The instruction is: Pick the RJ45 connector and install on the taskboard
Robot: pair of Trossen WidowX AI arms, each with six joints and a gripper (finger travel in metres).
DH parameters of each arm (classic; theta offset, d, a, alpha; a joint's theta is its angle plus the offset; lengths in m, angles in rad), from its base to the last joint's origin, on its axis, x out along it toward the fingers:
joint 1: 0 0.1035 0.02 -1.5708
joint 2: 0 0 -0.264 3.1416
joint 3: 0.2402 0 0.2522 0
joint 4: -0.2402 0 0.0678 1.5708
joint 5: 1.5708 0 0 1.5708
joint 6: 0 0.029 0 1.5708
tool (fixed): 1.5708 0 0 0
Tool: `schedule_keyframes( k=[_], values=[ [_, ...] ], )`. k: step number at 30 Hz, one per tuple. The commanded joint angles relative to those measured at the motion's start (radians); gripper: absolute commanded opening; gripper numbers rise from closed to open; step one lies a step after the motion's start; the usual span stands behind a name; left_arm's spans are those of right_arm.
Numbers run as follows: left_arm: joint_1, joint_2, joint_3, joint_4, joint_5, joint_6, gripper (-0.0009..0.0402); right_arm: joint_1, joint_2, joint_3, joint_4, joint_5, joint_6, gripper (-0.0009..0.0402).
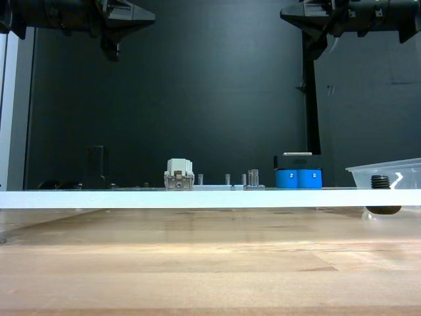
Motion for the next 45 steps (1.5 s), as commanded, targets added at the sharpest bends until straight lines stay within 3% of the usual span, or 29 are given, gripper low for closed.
schedule_keyframes(
  k=[1, 6, 45],
  values=[
    [0.0, 0.007, -0.002, 0.0, -0.005, 0.002, -0.0001, 0.003, 0.0, -0.001, -0.009, 0.0, -0.008, 0.0],
    [0.0, 0.007, -0.002, 0.007, 0.005, 0.005, -0.0001, 0.003, 0.0, -0.01, -0.007, 0.032, -0.015, 0.0],
    [-0.001, 0.008, -0.003, 0.021, 0.014, 0.019, 0.0, 0.005, 0.0, -0.032, 0.035, 0.025, -0.01, 0.0]
  ],
)
